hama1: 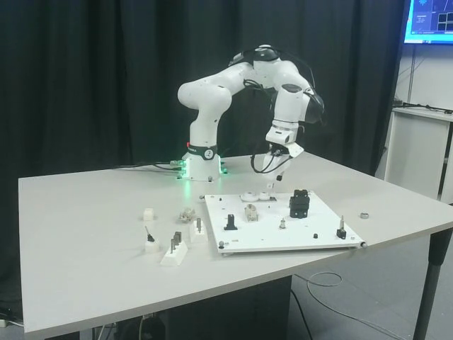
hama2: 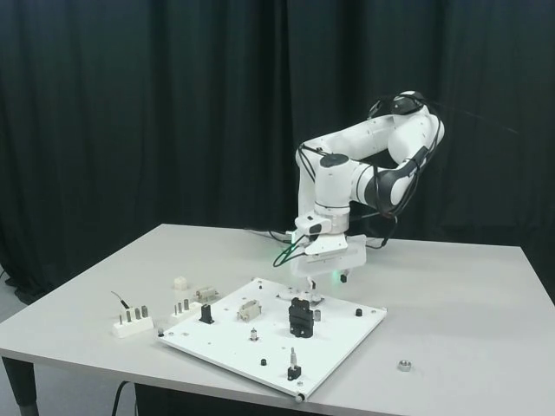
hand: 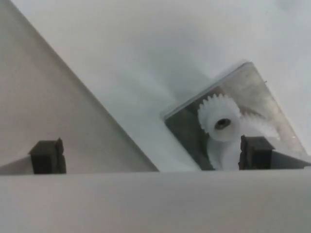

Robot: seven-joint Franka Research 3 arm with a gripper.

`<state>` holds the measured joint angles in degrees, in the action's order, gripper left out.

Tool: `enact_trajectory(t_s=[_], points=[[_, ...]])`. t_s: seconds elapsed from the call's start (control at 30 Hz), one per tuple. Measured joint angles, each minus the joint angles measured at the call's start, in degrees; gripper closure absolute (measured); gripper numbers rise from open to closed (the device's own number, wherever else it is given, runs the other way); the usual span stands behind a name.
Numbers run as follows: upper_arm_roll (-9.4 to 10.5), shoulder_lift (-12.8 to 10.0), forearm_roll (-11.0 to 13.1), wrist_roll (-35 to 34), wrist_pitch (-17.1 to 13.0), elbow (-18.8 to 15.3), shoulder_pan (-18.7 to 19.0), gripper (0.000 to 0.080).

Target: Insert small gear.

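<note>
The white arm reaches over the far edge of the white assembly board (hama1: 283,234), which lies flat on the grey table (hama1: 85,212). Beneath and in front of the gripper (hand: 150,155) the board carries a black block fixture (hama1: 299,204), a small black bracket (hama1: 230,223), several upright pegs and a grey fitting (hama1: 251,211); none of these stands between the fingers. Off the board, well apart from the gripper, lie a white parts holder with pins (hama1: 174,252), a small white cube (hama1: 148,213) and a loose nut (hama1: 365,212). In the wrist view the two black fingertips (hand: 47,156) are spread wide with nothing between them. The small gear (hand: 219,118), white with a dark central bore, sits on a grey metal plate (hand: 252,87) just beside one fingertip, outside the gap rather than within it, meshed against a larger white gear (hand: 260,127) that the same fingertip partly hides. The board's edge (hand: 97,102) runs diagonally below the fingers.
</note>
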<state>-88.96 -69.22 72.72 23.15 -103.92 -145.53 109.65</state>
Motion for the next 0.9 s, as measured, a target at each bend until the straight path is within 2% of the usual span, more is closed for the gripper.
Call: enact_trajectory(t_s=[0.3, 0.9], points=[[2.02, 0.0, 1.4, 0.0, -1.3, -0.2, 0.0, 0.0003], [2.52, 0.0, 1.6, 0.0, -1.8, -0.2, 0.2, 0.0003]])
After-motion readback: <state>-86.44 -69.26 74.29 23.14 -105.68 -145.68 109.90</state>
